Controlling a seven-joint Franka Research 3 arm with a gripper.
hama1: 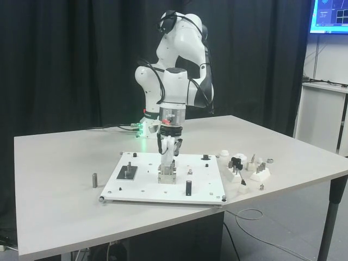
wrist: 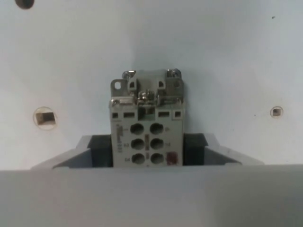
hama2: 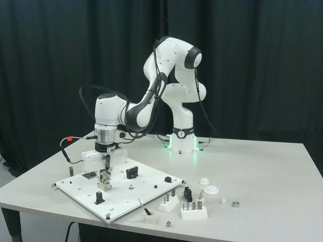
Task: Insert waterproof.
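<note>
White board (hama1: 141,182) carries the waterproof connector (wrist: 146,124) directly beneath the tool (hama1: 169,145).

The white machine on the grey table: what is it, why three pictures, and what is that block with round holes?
It is a white robot arm bolted to a grey table. Two pictures come from cameras standing in the room; the third comes from a camera on the arm's wrist, looking down past its fingers. The gripper, its two-fingered hand, is down over a flat white board carrying small fixtures. Right below it is the grey connector block with six round holes, shown close up in the wrist picture. Beside the board lie small white holders with metal pins. Whether the fingers grip the block, I cannot tell.
</note>
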